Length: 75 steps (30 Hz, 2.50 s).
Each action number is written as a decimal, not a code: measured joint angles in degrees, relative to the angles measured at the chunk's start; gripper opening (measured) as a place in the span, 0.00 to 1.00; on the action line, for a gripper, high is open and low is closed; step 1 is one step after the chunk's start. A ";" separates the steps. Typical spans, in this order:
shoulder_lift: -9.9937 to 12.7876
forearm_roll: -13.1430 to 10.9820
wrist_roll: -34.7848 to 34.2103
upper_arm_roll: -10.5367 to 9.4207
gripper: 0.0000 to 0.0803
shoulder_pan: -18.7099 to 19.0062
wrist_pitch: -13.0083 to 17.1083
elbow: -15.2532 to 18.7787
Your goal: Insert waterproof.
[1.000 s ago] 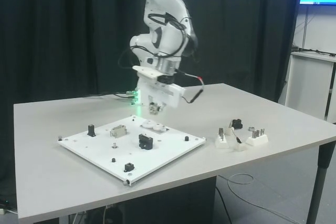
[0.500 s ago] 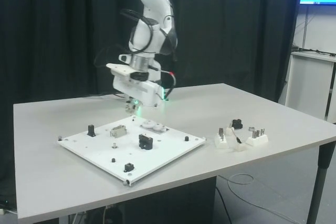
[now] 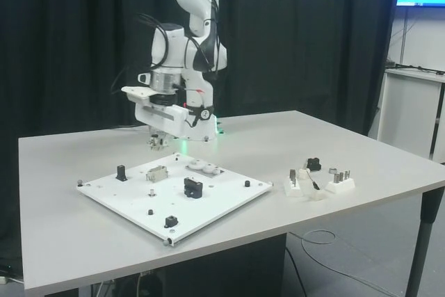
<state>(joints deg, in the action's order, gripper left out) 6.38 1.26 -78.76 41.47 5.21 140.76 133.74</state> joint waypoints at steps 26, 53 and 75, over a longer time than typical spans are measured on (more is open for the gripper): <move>3.73 -15.49 14.38 0.96 0.38 -2.73 -0.14 -1.57; 12.12 -24.03 17.90 0.95 0.38 -4.76 -10.58 -10.34; 14.80 -26.53 20.58 0.91 0.38 -5.06 -13.65 -12.36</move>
<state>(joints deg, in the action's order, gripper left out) 21.18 -25.27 -58.18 42.38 0.16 127.11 121.38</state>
